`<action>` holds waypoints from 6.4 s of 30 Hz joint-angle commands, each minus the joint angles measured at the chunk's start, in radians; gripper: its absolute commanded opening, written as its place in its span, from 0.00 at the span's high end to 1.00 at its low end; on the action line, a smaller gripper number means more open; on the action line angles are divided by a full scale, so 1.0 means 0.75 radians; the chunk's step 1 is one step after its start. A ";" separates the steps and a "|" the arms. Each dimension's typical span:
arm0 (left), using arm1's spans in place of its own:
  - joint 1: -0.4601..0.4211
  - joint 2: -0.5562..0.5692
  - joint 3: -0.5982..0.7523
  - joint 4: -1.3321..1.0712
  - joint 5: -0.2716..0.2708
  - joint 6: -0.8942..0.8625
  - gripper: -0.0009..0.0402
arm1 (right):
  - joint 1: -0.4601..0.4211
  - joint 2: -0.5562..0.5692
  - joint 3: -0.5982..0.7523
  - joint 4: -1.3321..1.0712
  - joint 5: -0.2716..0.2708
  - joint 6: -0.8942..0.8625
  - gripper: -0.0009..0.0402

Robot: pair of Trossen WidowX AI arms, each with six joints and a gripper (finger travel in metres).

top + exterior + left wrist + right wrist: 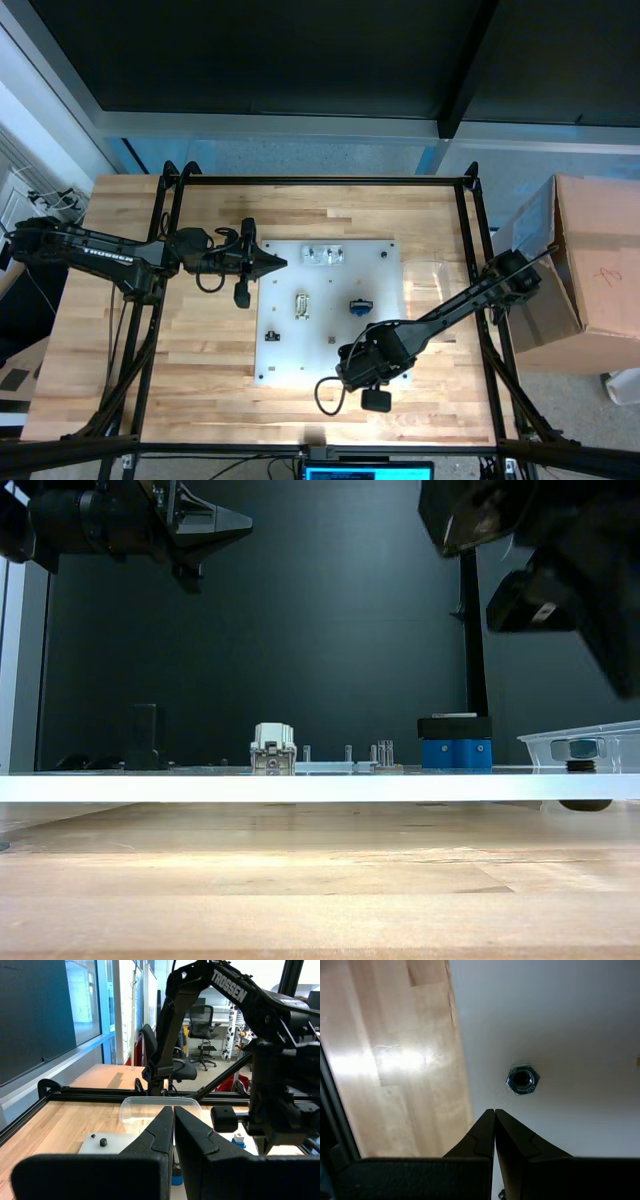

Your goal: Unfasten the M12 nut and place it in the container

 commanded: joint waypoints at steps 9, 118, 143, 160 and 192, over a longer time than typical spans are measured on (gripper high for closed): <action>0.001 0.001 0.000 0.000 0.001 0.001 0.98 | -0.005 0.038 -0.025 0.042 0.023 -0.016 0.98; 0.000 0.001 0.000 0.003 0.000 0.001 0.98 | -0.044 -0.090 0.086 -0.232 0.147 0.757 0.96; 0.000 0.001 0.000 0.003 0.001 0.001 0.98 | 0.210 -0.654 -0.450 -0.279 0.143 1.169 0.96; 0.001 0.001 0.000 0.003 0.001 0.000 0.98 | 0.280 -0.682 -0.625 -0.201 0.110 1.405 0.96; 0.001 0.001 0.000 0.003 0.001 0.001 0.98 | 0.374 -0.547 -0.938 0.255 0.064 1.592 0.95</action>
